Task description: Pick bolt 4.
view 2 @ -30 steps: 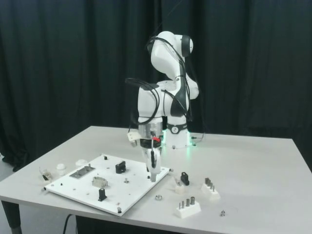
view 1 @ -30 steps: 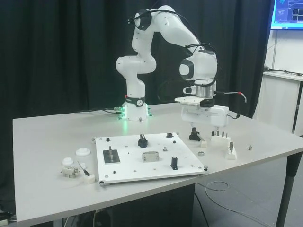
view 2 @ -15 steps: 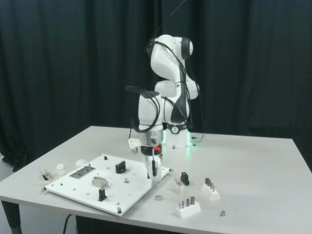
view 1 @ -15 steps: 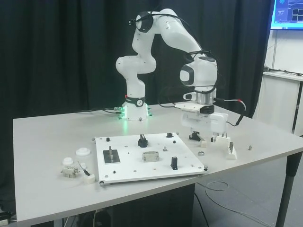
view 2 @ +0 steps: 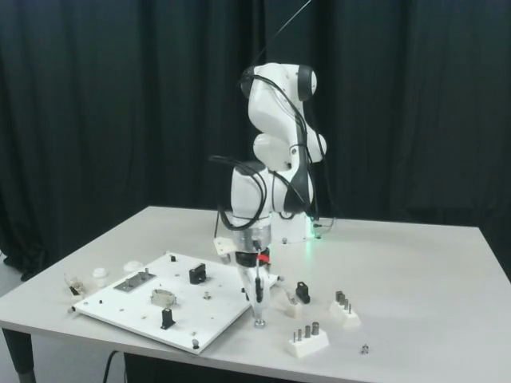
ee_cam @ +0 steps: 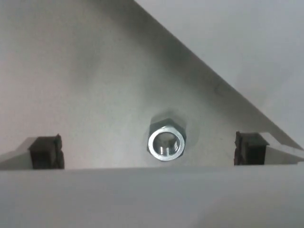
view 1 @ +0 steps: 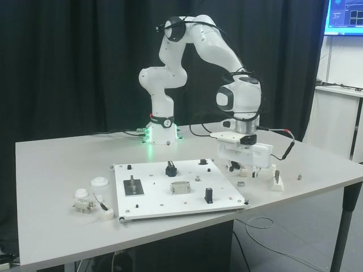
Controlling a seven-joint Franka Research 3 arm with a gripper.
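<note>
Metal hex nut (ee_cam: 166, 142) – threaded hole facing up – lies flat on the grey bench (ee_cam: 95, 71) beside the white board (view 2: 231, 313). White tool (ee_cam: 147, 151) hangs low over it – fingers (ee_cam: 46, 152) apart, nut centred between.

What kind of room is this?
Probably a robotics lab: a white robot arm bolted on a grey table, a white assembly board with fittings, and black curtains all around.
</note>
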